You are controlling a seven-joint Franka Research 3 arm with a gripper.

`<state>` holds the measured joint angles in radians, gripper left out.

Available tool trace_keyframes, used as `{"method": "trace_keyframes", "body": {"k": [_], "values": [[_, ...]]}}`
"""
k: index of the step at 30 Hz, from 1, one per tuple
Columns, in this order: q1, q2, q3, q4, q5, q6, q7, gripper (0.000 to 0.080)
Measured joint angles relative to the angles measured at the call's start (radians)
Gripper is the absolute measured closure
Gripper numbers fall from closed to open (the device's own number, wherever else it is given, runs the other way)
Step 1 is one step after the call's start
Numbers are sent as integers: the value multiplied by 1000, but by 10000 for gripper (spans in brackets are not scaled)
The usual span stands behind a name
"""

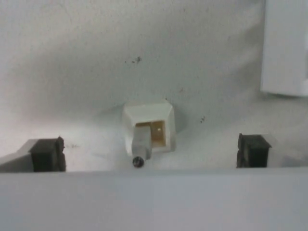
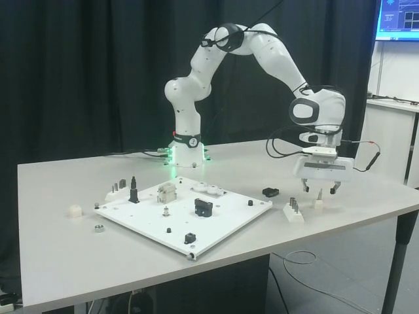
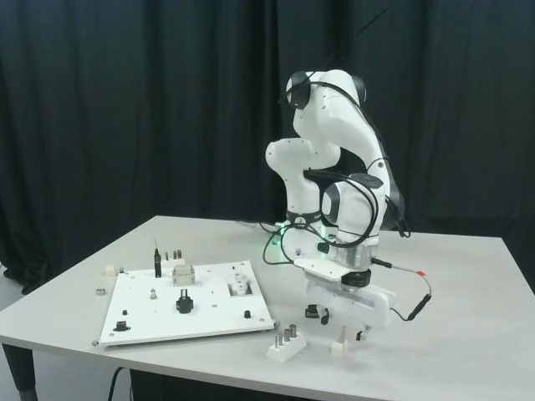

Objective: Pick Ethernet.

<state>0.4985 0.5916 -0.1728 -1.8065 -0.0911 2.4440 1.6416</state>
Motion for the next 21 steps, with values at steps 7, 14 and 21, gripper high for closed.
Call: {"method": "trace_keyframes", "body": {"k": [7, 14, 21], "values": [[-6, 6, 5, 6, 0, -4, -19, 3], [-11, 7, 9, 6, 0, -4, -19, 320], [-14, 8, 12, 6, 0, -4, -19, 480]]}}
